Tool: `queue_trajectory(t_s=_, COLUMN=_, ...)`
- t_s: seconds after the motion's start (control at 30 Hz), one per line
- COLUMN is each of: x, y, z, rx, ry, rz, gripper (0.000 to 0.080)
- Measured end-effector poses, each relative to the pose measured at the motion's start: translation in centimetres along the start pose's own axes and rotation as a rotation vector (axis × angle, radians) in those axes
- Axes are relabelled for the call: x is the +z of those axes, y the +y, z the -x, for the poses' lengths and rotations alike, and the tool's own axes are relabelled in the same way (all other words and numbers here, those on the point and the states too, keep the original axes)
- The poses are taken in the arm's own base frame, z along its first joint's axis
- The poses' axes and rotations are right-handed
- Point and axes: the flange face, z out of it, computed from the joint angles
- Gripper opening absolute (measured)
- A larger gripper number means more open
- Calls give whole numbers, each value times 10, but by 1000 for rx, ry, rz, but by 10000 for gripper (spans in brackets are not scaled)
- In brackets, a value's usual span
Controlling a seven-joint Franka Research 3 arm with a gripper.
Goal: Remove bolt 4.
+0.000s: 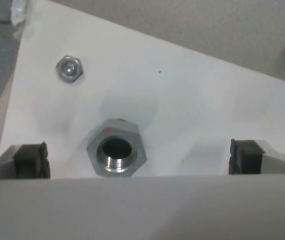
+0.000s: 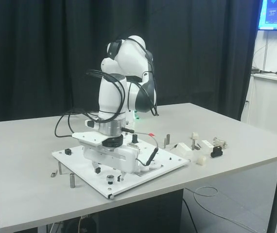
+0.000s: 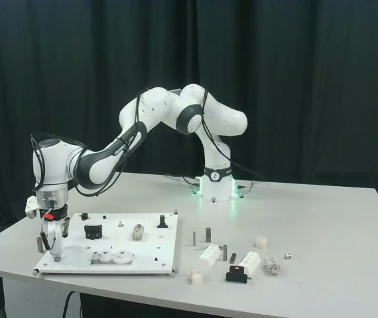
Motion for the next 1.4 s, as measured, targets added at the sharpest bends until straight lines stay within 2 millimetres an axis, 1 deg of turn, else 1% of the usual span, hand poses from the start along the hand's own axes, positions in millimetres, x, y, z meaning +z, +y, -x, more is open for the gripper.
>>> queue_trajectory(t_s=0.43, x=3, y=1, z=0, rx=2, ry=0, rz=-6, gripper=800)
queue_trajectory(t_s=0.6, x=5, y=0, z=0, rx=-31, ry=2, rz=-13, gripper=800)
queue_trajectory(t_s=0.63, x=6, y=0, z=1, rx=-35, ry=3, rz=-14, gripper=514)
queue_trajectory(t_s=0.8, x=8, y=-2, z=2, rx=-44, ry=4, rz=-25, gripper=514)
queue_trajectory(t_s=0.83, x=9, y=-2, z=3, rx=-46, ry=4, rz=-30, gripper=332)
queue_trajectory(t_s=1.13, x=9, y=-4, z=5, rx=-48, ry=1, rz=-40, gripper=332)
queue_trajectory(t_s=1.17, x=9, y=-4, z=5, rx=-48, ry=1, rz=-41, gripper=229)
queue_trajectory(t_s=1.4, x=9, y=-4, z=5, rx=-47, ry=0, rz=-41, gripper=229)
